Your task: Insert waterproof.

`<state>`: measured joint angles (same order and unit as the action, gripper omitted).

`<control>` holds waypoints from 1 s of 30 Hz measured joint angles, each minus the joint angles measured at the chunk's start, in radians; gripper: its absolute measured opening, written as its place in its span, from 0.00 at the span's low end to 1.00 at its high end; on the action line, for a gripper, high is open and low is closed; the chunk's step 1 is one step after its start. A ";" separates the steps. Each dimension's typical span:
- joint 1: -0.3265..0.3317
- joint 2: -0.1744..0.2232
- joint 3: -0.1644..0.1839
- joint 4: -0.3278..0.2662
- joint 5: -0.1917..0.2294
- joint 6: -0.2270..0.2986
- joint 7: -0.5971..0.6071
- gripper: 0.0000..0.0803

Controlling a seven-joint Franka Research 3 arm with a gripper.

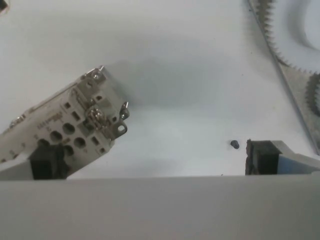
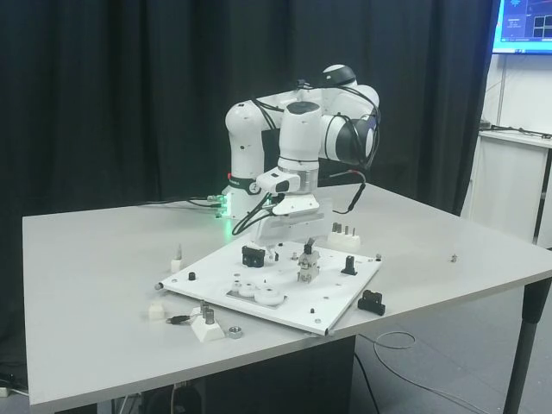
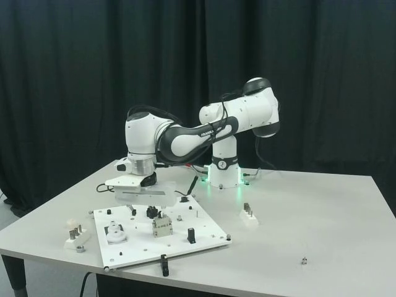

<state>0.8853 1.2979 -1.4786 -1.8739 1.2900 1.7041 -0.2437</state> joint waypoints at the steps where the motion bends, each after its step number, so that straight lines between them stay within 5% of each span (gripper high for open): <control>1: 0.000 0.000 0.000 0.000 0.000 0.000 0.000 1.00; 30: -0.003 0.001 0.012 0.006 -0.006 0.001 0.000 1.00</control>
<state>0.8822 1.2985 -1.4664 -1.8675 1.2844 1.7052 -0.2438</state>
